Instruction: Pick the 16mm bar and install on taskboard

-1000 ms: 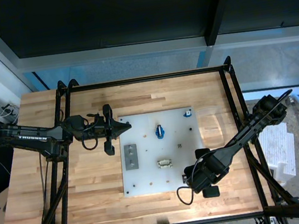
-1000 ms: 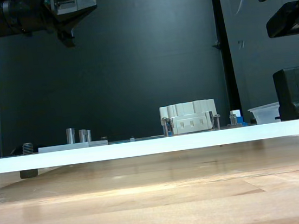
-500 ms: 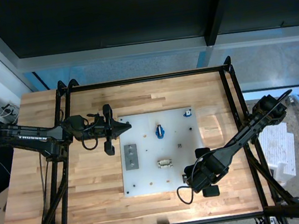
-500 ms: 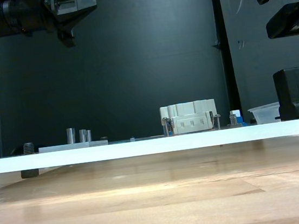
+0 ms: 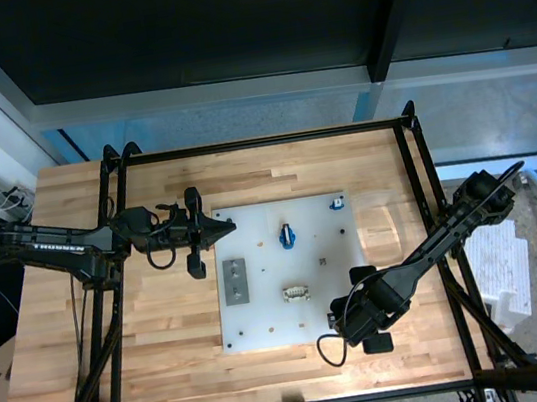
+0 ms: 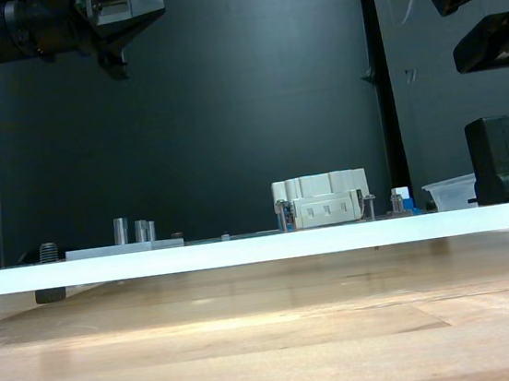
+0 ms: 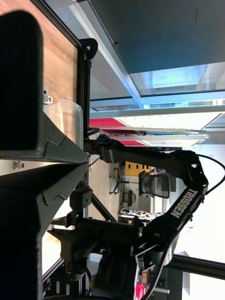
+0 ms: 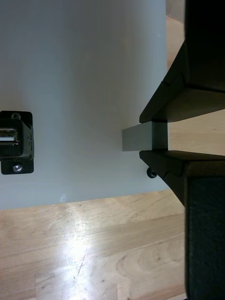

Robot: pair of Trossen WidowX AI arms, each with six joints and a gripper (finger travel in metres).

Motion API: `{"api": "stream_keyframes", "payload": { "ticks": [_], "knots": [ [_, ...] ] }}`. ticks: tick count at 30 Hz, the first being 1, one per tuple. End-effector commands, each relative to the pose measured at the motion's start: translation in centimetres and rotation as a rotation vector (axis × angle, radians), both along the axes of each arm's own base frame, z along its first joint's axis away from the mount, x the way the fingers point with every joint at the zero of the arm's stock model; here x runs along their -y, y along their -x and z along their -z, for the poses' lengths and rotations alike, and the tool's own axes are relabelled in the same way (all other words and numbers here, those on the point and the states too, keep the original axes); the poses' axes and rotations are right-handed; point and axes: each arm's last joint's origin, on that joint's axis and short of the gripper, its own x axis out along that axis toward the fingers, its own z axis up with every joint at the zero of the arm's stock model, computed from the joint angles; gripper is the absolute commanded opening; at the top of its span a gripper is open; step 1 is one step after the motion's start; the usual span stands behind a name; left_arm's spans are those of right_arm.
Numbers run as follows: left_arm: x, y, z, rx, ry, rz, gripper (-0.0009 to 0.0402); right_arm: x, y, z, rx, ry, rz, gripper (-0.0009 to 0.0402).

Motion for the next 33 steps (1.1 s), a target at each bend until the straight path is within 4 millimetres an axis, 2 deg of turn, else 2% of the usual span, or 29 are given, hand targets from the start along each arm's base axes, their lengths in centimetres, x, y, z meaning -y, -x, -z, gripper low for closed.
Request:
{"api": "stream_keyframes", "payload": {
  "ticks": [1, 21, 26, 33],
  "knots": [
    [-0.01, 0.0, -0.01, 0.0, 0.0, 0.0, 0.0, -0.01, 0.01, 0.34, 0.006, -0.005, 0.002, 0.0],
    [-0.01, 0.0, -0.01, 0.0, 0.0, 0.0, 0.0, 0.02, 0.15, 0.85, 0.006, -0.004, -0.001, 0.0006],
    [-0.01, 0.0, -0.01, 0.0, 0.0, 0.0, 0.0, 0.0, 0.16, 0.85, 0.007, -0.005, -0.001, 0.0048],
    [-0.01, 0.0, -0.01, 0.0, 0.0, 0.0, 0.0, -0.03, 0.11, 0.79, 0.011, -0.008, -0.001, 0.013]
  ]
}}
